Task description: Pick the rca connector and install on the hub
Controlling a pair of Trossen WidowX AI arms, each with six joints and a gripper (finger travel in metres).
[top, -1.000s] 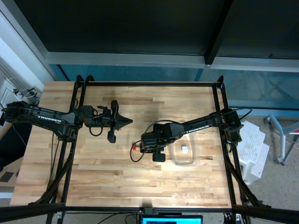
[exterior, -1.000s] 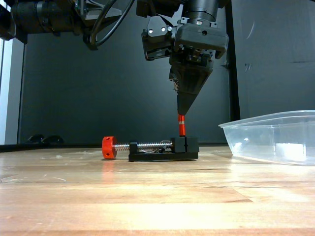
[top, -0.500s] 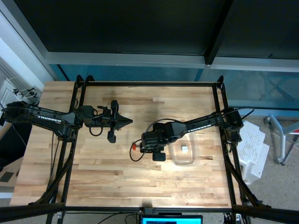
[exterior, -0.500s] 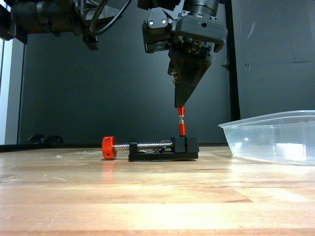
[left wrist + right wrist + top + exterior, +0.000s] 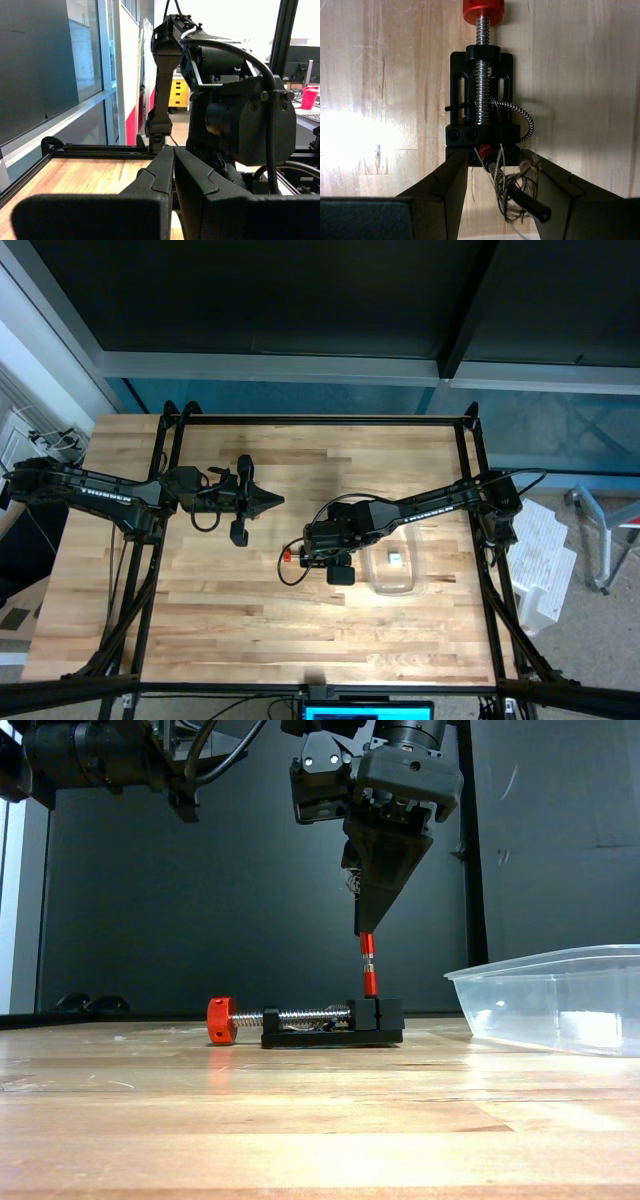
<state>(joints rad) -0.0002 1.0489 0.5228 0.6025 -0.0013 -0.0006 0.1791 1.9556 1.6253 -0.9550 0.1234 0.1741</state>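
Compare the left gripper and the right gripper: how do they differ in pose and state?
The left gripper points level across the table; the right gripper points straight down. The left is shut on nothing; the right is open over the rca connector that stands in the hub. The left hangs apart from the hub; the right is above it. Both are black.

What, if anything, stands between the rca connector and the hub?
Nothing visible: the rca connector stands upright with its lower end on the hub. The right hand hangs open at its top; the left hand, shut, is far to the left.
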